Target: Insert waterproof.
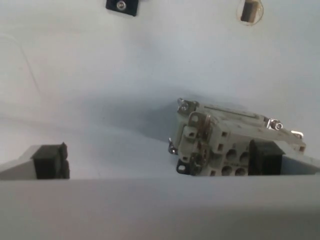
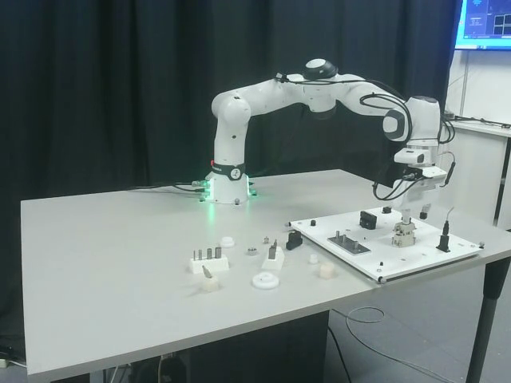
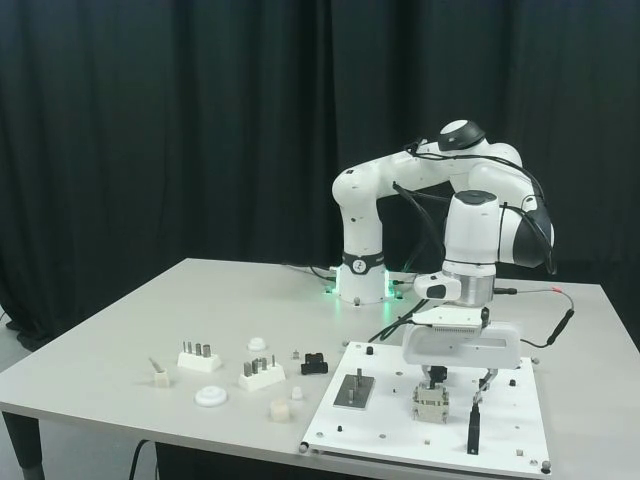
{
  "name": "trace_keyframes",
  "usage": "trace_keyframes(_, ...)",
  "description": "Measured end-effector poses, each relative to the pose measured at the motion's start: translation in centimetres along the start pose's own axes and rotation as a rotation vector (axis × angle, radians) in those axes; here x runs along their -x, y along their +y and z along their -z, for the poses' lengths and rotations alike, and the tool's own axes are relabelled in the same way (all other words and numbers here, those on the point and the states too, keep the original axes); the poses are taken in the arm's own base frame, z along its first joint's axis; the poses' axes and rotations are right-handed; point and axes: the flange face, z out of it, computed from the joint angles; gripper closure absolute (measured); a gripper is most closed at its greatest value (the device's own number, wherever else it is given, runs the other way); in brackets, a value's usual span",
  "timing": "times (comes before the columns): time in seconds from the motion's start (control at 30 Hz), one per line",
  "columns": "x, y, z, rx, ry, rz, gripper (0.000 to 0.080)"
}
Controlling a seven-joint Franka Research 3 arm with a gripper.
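The waterproof connector (image 1: 220, 140), a grey-white block with metal clips and round sockets, stands on the white board (image 1: 100, 75). In the wrist view my gripper (image 1: 157, 162) is open, its black fingertips (image 1: 50, 162) set wide apart. One fingertip is right against the connector and the other is well clear of it. From the room views the gripper (image 2: 407, 217) (image 3: 432, 375) hangs just above the connector (image 2: 402, 234) (image 3: 430, 403).
The board (image 2: 383, 267) (image 3: 380, 425) also carries a grey plate with pegs (image 3: 356, 388), a black block (image 2: 369, 219) and a black upright plug (image 3: 474, 432). Left of it lie white peg holders (image 3: 199, 357), a white gear (image 3: 211, 397) and a black part (image 3: 314, 364).
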Motion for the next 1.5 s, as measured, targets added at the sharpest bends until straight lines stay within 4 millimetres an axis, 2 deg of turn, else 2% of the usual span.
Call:
trace_keyframes(0.73,0.9,-1.1,-0.3,0.017,0.0,0.038,0.0003)
trace_keyframes(1.5,0.8,-0.8,-0.7,0.052,0.011,0.048,0.0003)
